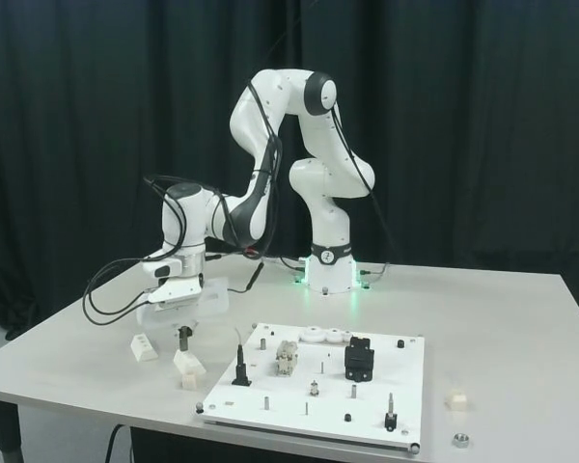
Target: Insert square peg 3.
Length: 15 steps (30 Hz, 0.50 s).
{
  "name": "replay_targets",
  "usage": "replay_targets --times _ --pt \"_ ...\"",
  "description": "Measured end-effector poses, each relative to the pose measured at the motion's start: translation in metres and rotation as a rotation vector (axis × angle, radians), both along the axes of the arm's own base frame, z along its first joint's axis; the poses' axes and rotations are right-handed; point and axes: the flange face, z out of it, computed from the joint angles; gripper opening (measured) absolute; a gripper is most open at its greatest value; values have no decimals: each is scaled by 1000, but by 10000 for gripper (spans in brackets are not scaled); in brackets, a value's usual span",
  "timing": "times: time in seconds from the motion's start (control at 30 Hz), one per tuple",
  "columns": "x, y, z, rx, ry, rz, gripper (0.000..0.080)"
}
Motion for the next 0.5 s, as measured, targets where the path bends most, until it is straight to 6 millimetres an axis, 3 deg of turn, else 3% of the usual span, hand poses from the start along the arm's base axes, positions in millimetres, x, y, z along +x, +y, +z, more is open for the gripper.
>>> replay_targets --times 0.5 --pt "2 2 5 -3 -6 -44 114"
